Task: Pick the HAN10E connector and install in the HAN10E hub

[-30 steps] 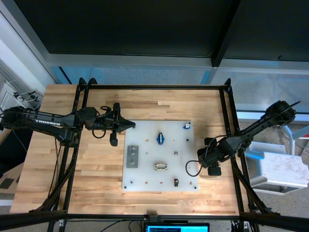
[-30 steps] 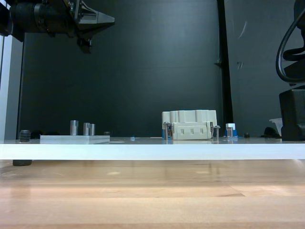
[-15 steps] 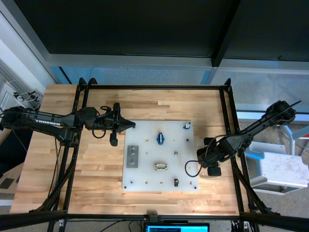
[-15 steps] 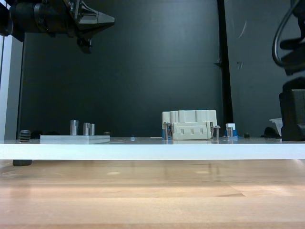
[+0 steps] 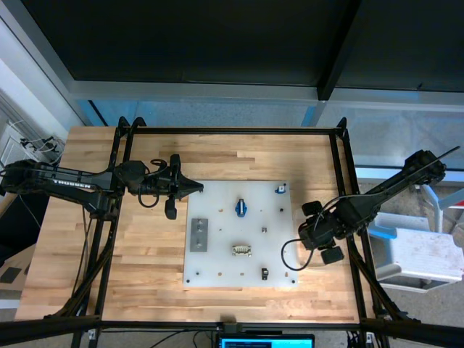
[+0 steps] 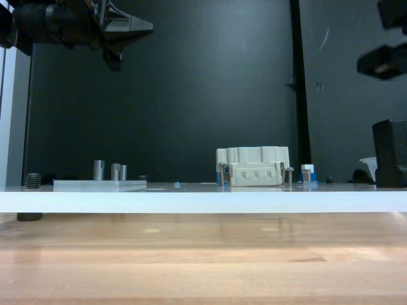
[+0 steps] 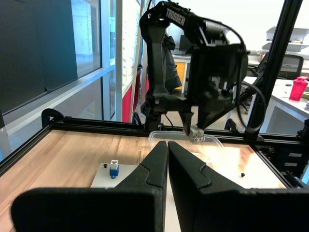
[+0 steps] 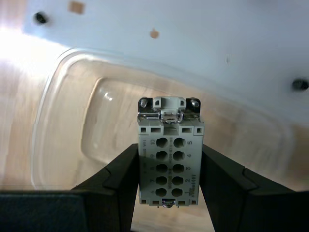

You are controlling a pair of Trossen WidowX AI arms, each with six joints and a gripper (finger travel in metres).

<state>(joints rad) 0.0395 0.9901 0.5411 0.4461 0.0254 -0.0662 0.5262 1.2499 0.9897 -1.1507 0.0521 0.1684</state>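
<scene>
The HAN10E connector (image 8: 169, 145), an off-white block with numbered dark holes and a metal clip, sits between my right gripper's (image 8: 170, 162) fingers, held above a clear plastic tray (image 8: 67, 121). From overhead, my right gripper (image 5: 315, 235) hangs just off the white plate's (image 5: 217, 270) right edge. The HAN10E hub (image 5: 242, 250) is fastened flat on the plate's near middle and reads as a beige socket (image 6: 254, 166) in the low view. My left gripper (image 5: 197, 188) is shut and empty, raised over the plate's far left corner. The left wrist view also shows the connector (image 7: 197, 134) lifted over the tray.
A grey metal block (image 5: 199, 235) lies on the plate's left side and a blue upright part (image 5: 241, 207) stands behind the hub. Small screws and a blue-white piece (image 5: 279, 190) dot the plate. A black frame borders the wooden table.
My right gripper has risen out of the tray with the connector in it, climbing toward the top of the low view. The left arm has not moved.
</scene>
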